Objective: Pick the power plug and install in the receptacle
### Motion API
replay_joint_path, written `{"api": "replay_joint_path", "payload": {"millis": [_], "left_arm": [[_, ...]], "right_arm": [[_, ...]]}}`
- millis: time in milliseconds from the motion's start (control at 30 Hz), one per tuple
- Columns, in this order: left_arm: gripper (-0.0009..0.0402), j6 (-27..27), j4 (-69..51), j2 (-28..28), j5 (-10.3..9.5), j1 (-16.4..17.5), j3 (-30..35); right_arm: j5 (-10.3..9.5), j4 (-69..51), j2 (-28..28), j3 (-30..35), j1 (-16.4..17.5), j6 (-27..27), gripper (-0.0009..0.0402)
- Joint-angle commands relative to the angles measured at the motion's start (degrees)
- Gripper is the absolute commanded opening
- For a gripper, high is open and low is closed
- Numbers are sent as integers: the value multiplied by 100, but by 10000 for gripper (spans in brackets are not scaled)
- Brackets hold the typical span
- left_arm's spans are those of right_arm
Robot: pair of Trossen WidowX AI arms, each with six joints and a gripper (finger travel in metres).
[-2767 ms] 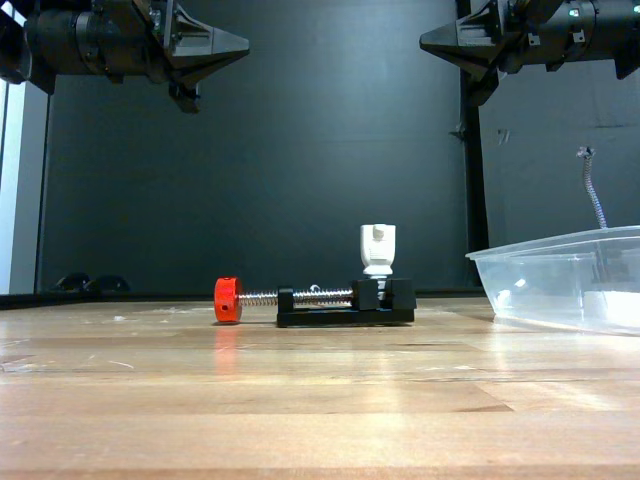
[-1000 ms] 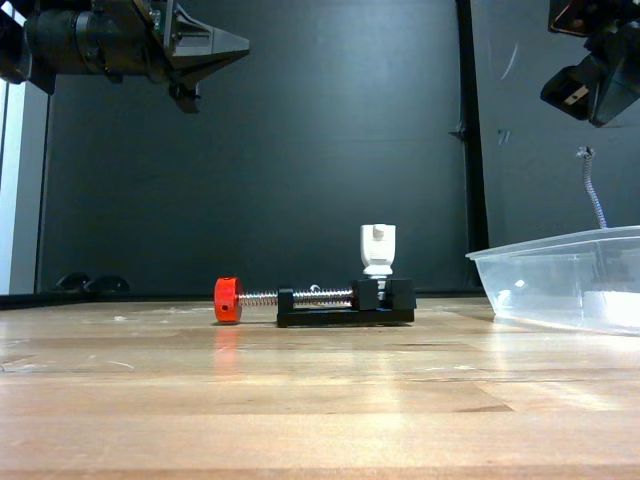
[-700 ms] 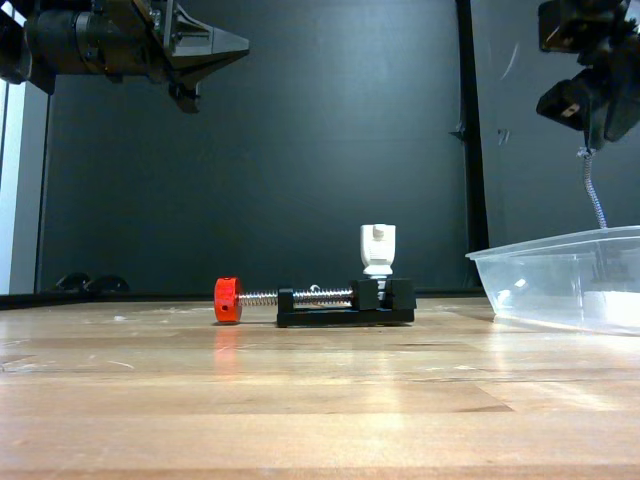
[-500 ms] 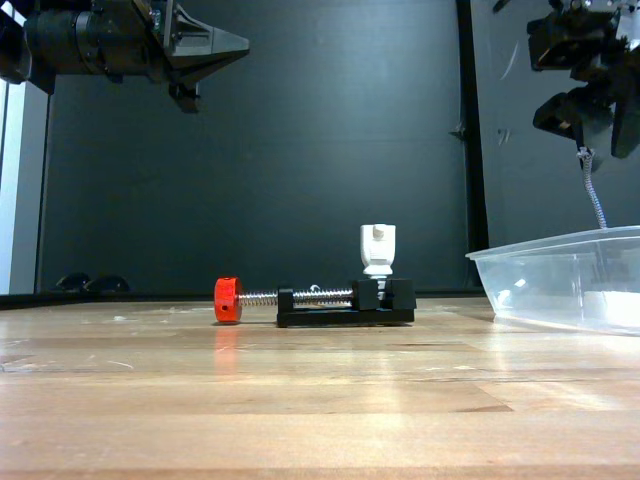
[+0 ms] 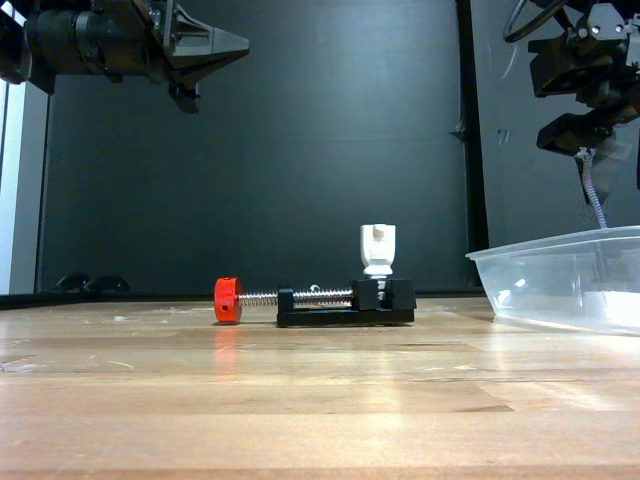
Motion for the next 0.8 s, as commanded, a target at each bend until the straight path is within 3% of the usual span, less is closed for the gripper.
{"api": "replay_joint_path", "payload": {"millis": [33,800], "left_arm": [[0,0,2,0,2,0,2],[0,0,0,0,2,2,2]], "right_arm": [[90,151,92,-35,70,7,247],[90,1381,538,-649,157,153,247]]}}
